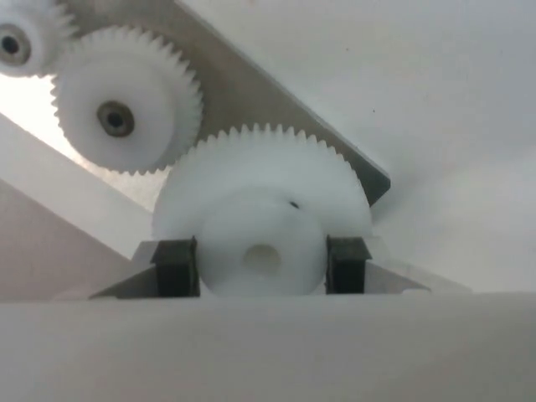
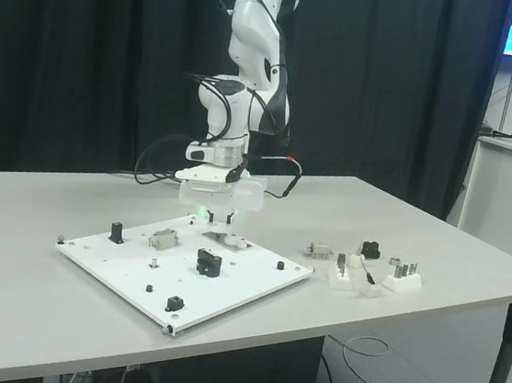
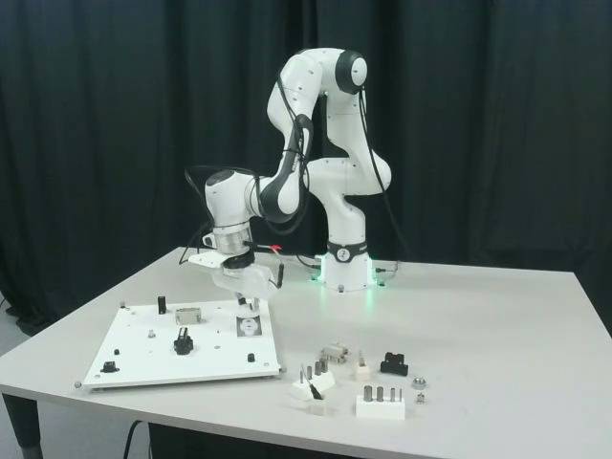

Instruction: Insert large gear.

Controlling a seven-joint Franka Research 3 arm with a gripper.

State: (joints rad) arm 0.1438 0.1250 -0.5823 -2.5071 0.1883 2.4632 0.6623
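My arm [image 3: 320,172] bends over and down, end effector [image 1: 262,266] pointing straight down (black fingertips [image 1: 176,266] clamped on the gear [image 1: 261,197]).

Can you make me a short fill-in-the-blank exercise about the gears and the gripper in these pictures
1. The gripper is shut on the hub of the ____ gear.
2. Beside the held gear, ____ smaller gears already sit on the metal plate.
3. The medium gear is ____ in colour.
4. The white board lies on a ____ table.

Missing words: large; two; white; grey
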